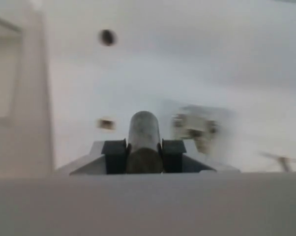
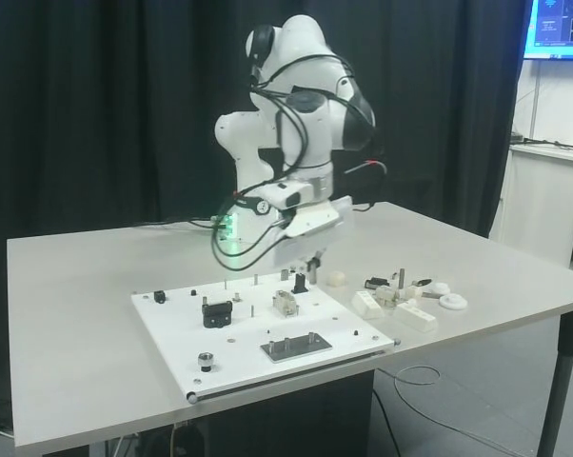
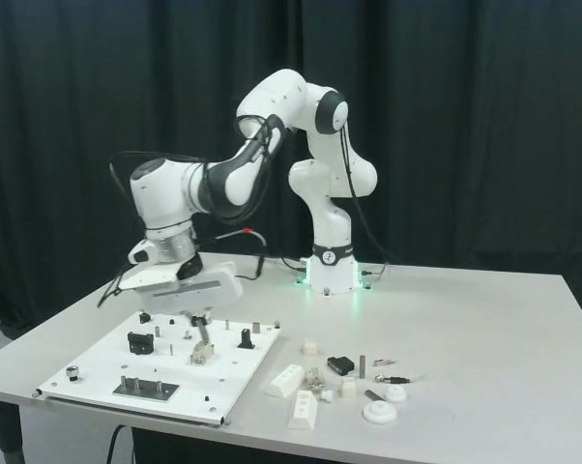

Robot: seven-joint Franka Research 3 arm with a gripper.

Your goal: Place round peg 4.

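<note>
Wrist view: black fingers (image 1: 144, 156) clamp a grey round metal peg (image 1: 143, 132), carried above the white board (image 3: 233, 365); next, probably, alignment over its hole.

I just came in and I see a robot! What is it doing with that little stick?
The white robot arm is holding a round peg between the two fingers of its gripper. It is hanging over the white board on the grey table, where small fixtures stand. The peg is not in any hole yet. Some loose white parts lie on the table beside the board.
</note>
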